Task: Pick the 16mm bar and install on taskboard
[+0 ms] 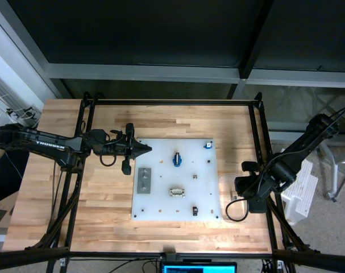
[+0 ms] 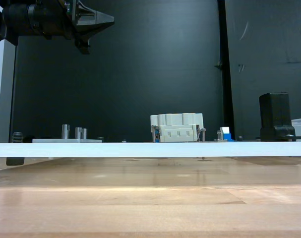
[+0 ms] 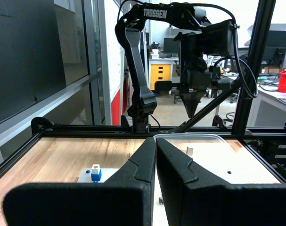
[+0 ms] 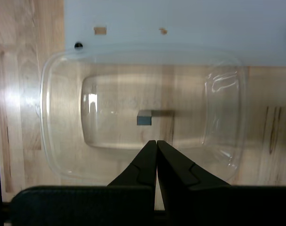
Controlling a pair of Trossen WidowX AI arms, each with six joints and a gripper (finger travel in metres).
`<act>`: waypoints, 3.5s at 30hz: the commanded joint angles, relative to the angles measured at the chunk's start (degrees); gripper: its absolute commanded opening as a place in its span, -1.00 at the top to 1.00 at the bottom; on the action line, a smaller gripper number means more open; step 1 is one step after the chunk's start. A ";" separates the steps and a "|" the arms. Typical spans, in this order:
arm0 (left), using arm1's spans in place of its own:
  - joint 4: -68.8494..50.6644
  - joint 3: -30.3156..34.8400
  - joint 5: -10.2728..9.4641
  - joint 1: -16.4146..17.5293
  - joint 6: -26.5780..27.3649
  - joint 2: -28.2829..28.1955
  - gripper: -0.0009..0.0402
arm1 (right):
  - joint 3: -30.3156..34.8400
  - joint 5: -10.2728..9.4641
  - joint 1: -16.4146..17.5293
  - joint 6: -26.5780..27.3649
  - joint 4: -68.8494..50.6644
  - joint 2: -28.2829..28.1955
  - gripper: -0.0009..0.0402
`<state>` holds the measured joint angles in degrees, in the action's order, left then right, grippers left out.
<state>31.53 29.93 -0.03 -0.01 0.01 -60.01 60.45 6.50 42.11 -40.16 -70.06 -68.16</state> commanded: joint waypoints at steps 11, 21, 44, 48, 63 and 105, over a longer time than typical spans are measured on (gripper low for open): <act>0.00 0.02 0.00 0.00 0.00 0.00 0.96 | -0.07 -0.04 0.55 -0.37 0.07 -3.80 0.45; 0.02 0.02 0.00 0.00 0.00 0.00 0.96 | -0.37 -0.04 0.90 -1.84 -0.15 -5.68 0.00; 0.00 0.02 0.00 0.00 0.00 0.00 0.96 | -5.68 1.29 1.49 -1.60 8.35 -12.28 -0.16; 0.00 0.02 0.00 0.00 0.00 0.00 0.96 | -7.45 0.90 1.55 -1.42 10.78 -12.96 -0.16; 0.00 0.02 0.00 0.02 0.00 0.00 0.96 | -13.33 0.85 1.55 -1.49 18.71 -13.00 -0.15; 0.00 0.02 0.00 0.02 0.00 0.00 0.96 | -14.97 1.42 1.55 -1.18 21.14 -12.94 0.75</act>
<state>31.53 29.93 -0.05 -0.01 0.01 -60.01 45.43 7.90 43.64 -41.30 -48.93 -81.14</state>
